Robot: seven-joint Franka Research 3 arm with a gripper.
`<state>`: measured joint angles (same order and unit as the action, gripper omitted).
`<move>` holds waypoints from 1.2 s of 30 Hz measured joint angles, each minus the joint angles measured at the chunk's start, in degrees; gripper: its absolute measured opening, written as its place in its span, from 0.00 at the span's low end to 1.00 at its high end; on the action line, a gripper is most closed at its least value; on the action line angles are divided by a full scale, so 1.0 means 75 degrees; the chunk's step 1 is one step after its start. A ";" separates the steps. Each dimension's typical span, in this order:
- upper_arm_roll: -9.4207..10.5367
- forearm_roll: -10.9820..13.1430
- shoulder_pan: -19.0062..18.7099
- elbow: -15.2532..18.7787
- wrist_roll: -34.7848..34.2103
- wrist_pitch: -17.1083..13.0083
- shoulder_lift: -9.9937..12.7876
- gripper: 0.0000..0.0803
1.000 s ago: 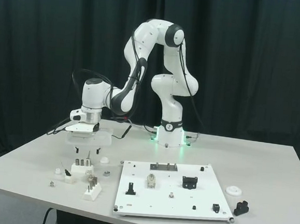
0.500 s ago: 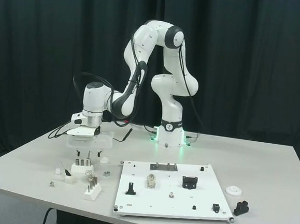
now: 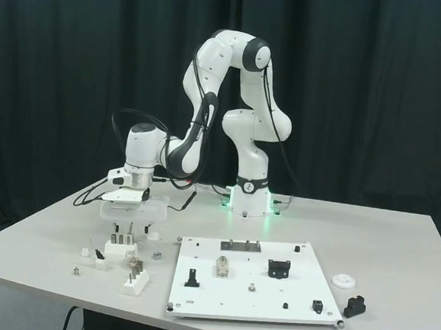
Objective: Pick Ethernet.
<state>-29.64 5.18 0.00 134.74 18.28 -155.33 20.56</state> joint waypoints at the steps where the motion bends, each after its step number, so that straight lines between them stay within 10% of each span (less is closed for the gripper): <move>1: 0.0000 0.0000 0.0000 0.0010 0.0018 -0.0021 0.0000 1.00; 9: 0.0000 0.0000 0.0000 0.0031 0.0051 -0.0069 0.0000 1.00; 11: 0.0000 0.0000 0.0000 0.0031 0.0051 -0.0069 -0.0001 0.67; 17: 0.0000 0.0000 -0.0002 0.0031 0.0051 -0.0066 -0.0018 0.67; 18: -0.0001 0.0000 -0.0004 0.0030 0.0051 -0.0063 -0.0026 0.45; 22: -0.0002 0.0000 -0.0015 0.0030 0.0044 -0.0031 -0.0069 0.45; 23: -0.0002 0.0000 -0.0019 0.0030 0.0041 -0.0014 -0.0084 0.21; 36: -0.0037 0.0000 -0.0037 0.0008 -0.0158 0.0337 -0.0336 0.09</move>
